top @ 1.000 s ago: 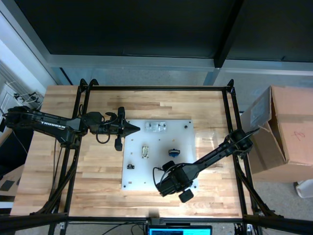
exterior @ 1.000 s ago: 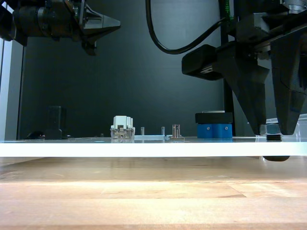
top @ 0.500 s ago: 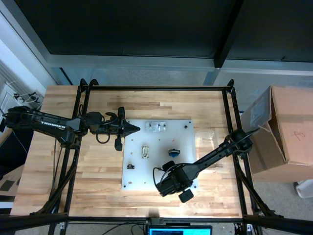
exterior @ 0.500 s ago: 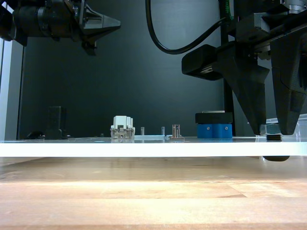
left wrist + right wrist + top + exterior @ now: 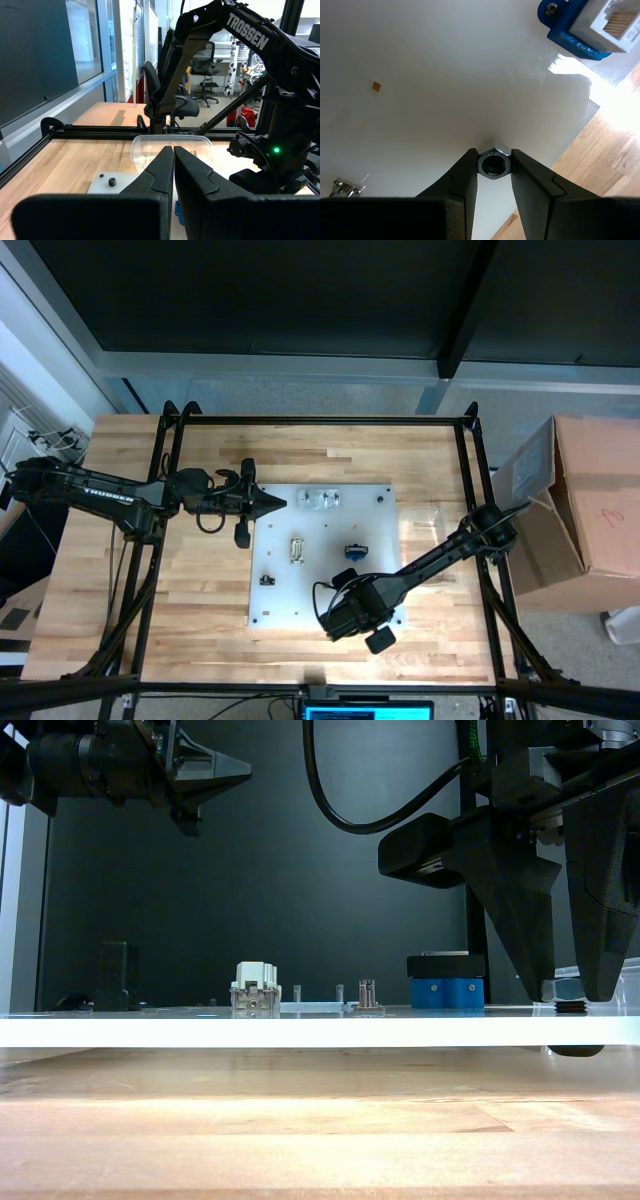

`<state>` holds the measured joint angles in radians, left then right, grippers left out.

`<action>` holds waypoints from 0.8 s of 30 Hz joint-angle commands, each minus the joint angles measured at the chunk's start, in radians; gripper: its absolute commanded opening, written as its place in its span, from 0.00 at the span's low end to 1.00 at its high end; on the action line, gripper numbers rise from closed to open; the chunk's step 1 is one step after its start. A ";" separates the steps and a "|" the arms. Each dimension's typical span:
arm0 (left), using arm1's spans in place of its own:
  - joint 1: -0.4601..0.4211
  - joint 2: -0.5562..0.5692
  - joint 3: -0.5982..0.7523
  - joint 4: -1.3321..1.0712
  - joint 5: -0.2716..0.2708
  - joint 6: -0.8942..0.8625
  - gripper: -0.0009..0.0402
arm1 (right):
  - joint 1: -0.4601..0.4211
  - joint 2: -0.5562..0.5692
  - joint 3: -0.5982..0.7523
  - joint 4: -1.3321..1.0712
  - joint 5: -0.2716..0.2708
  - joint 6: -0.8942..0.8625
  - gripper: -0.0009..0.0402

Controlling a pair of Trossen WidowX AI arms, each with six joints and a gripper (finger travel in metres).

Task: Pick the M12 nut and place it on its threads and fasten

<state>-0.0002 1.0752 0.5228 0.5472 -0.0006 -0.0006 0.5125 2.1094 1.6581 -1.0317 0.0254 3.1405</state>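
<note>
A light wooden table (image 5: 200, 640), edged by a black rail frame (image 5: 320, 421), is backed by a dark panel (image 5: 300, 290) and grey floor (image 5: 300, 395), a cardboard box (image 5: 590, 510) is set at its right, and office chairs (image 5: 207, 55) are seen beside tall glass panes (image 5: 85, 45).

Right gripper (image 5: 570, 992) holds the nut (image 5: 494, 165) atop its stud (image 5: 571, 1007) at the board's (image 5: 285, 605) near right edge; left gripper (image 5: 278, 503) hangs above the board's far left edge.

Nut (image 5: 494, 165) in right end effector (image 5: 493, 161)
</note>
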 commanded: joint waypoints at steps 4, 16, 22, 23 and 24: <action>0.000 0.000 0.000 0.000 0.000 0.000 0.02 | 0.000 0.000 0.001 0.004 0.010 0.003 0.25; 0.000 0.000 0.000 0.000 0.000 0.000 0.02 | -0.002 -0.028 0.001 0.008 0.009 0.002 0.39; 0.000 0.000 0.000 0.000 0.000 0.000 0.02 | -0.002 -0.074 0.001 0.010 0.009 -0.015 0.39; 0.000 0.000 0.000 0.000 0.000 0.000 0.02 | -0.002 -0.081 0.001 0.011 0.009 -0.029 0.39; 0.000 0.000 0.000 0.000 0.000 0.000 0.02 | -0.002 -0.090 0.001 0.011 0.009 -0.060 0.39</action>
<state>-0.0002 1.0752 0.5228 0.5472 -0.0006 -0.0010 0.5106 2.0300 1.6581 -1.0210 0.0341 3.1138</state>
